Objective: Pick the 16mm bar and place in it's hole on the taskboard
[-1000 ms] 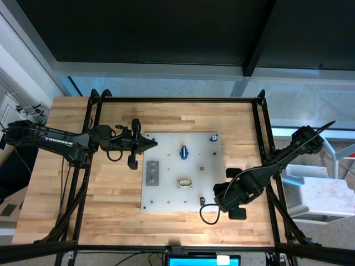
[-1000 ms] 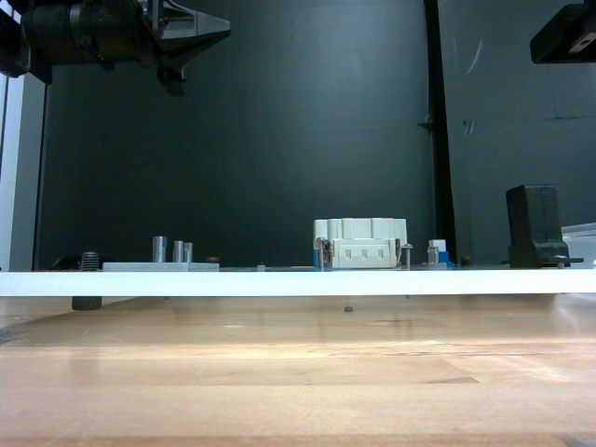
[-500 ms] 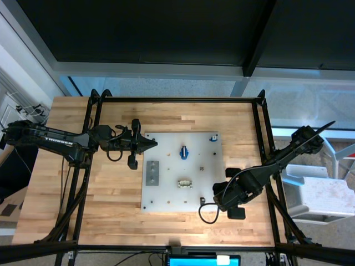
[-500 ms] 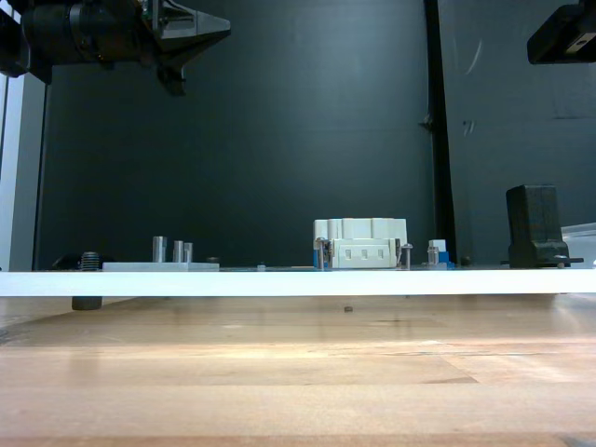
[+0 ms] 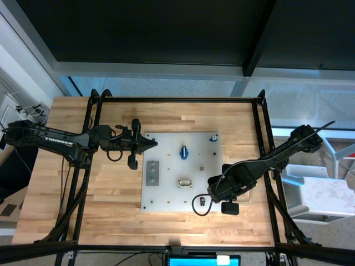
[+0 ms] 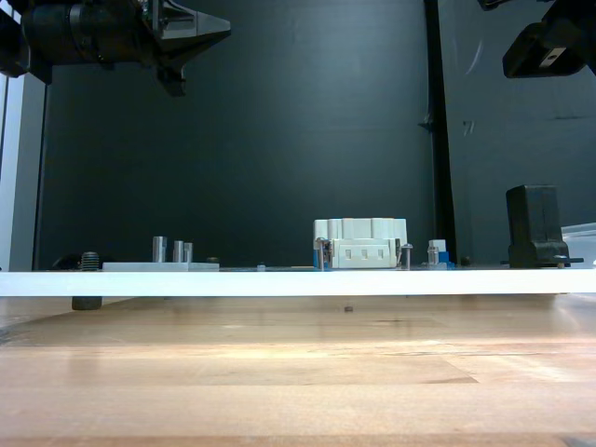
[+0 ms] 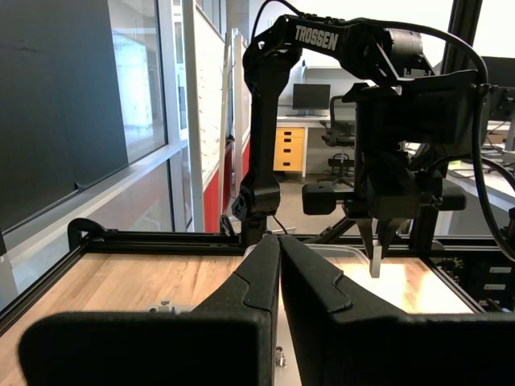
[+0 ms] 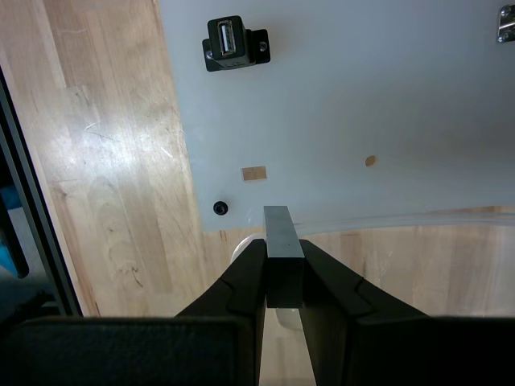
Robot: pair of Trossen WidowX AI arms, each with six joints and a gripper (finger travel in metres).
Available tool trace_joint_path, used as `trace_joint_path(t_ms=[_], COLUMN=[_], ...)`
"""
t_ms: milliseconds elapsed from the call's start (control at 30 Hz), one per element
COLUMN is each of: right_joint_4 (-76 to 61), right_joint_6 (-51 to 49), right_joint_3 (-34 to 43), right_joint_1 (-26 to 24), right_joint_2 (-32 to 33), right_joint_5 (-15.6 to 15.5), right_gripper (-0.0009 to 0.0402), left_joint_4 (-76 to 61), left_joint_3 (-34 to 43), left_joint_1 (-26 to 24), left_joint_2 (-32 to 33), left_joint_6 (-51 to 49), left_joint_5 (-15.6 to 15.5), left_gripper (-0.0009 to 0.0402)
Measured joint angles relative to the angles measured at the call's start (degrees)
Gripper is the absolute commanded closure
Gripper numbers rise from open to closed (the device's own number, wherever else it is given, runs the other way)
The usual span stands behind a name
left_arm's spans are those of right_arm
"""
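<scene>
The left gripper (image 5: 151, 143) hovers above the left edge of the taskboard (image 5: 166, 200). In its own wrist view its fingers (image 7: 259, 265) are pressed together with nothing between them.

Just beside it on the board lies a grey metal block (image 5: 151, 173). In the low view short pegs (image 6: 159, 249) stand on this block. The 16mm bar's hole is probably there, though no view shows which opening belongs to it.

Near the board's middle sits a white connector (image 5: 184, 183).

The right gripper (image 5: 212, 194) hangs over the board's near right corner, pointing down, with its fingers closed on the 16mm bar (image 8: 283, 240). The bar lies along the fingers, so its long axis is upright. Its free end sticks out below them, as the left wrist view also shows (image 7: 375, 259), and it is clear of the board and of any seat.

From the bar, the grey block lies to the robot's left, across the white connector, so the carry has to run sideways over the board before any descent. The right arm has the bar, though the left gripper is much nearer to the block.

A black USB socket (image 8: 235, 42) is mounted on the board beneath the right gripper.

In the low view the right arm is cut off at the frame's edge and the bar is out of sight, so its height over the board is hard to judge.
</scene>
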Motion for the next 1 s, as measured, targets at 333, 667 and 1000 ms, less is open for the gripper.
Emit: trace_joint_path(t_ms=[333,667,1000], right_joint_4=[0.3,0.6,1.5], right_joint_6=[-0.3,-1.8,-3.5], right_joint_3=[0.0,0.0,0.0], right_joint_1=[-2.6,-6.9,-12.4], right_joint_2=[1.0,1.2,1.9], right_joint_5=[0.0,-0.4,-0.6], right_gripper=[0.0393,0.0380,0.0248], left_joint_4=[0.0,0.0,0.0], left_joint_3=[0.0,0.0,0.0], left_joint_1=[0.0,0.0,0.0], left_joint_2=[0.0,0.0,0.0], left_joint_6=[0.0,0.0,0.0], left_joint_5=[0.0,0.0,0.0], left_gripper=[0.0393,0.0393,0.0393])
